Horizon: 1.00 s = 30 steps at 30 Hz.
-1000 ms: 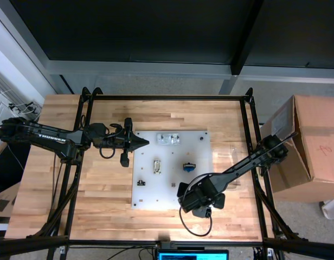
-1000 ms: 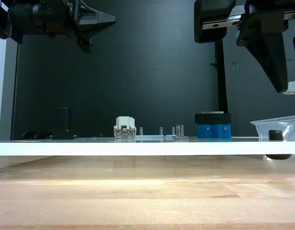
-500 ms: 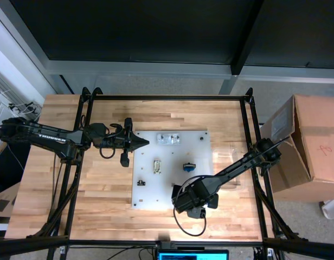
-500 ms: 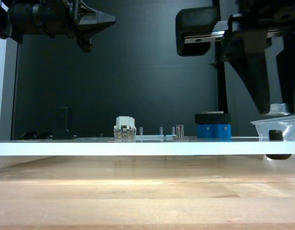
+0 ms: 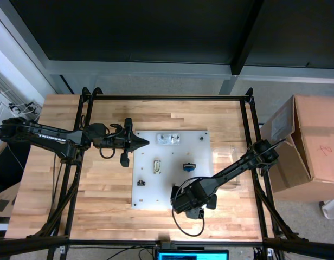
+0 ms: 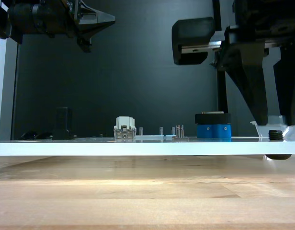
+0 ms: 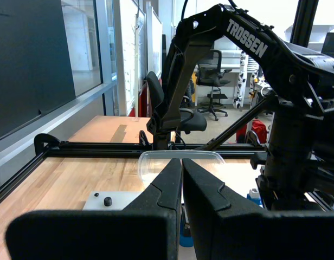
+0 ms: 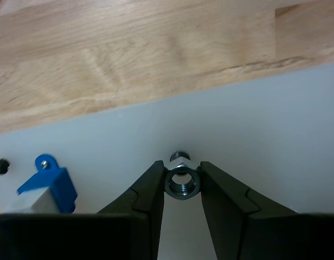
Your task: Pick the M12 nut and place it on its threads and fasten
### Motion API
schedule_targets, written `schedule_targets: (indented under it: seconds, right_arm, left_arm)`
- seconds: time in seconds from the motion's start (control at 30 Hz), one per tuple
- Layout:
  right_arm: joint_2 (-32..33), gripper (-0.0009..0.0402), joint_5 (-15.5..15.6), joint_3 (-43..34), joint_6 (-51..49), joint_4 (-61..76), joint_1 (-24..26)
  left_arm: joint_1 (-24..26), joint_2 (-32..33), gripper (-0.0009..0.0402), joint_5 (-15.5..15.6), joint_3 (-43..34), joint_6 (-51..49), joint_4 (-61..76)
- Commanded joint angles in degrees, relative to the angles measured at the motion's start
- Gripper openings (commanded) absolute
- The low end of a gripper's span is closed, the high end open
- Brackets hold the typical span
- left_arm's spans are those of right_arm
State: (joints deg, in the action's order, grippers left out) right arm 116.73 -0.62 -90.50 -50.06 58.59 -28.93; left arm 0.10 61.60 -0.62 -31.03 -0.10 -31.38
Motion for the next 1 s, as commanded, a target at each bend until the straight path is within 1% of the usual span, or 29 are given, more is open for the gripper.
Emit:
schedule_targets:
  seconds: [0.03,0.43,0.67,1.0]
  right_arm:
    - [0.02,0.0023,0.15,0.04,0.04,-0.63,0.02]
    - [0.02,0.0023,0.17,1.29,0.07,-0.83,0.02]
    - [0.02,0.0023,0.15,2.84,0.09,-3.82,0.04]
    - [0.02,0.0023,0.15,2.93,0.33,-3.65,0.15]
  left_arm:
    - [-0.02,0.0,0.0,0.0,0.0,0.0,-0.02]
    - [-0.02,0.0,0.0,0.0,0.0,0.0,0.0]
    - [-0.02,0.0,0.0,0.0,0.0,0.0,-0.02]
    - [-0.02,0.0,0.0,0.0,0.0,0.0,-0.02]
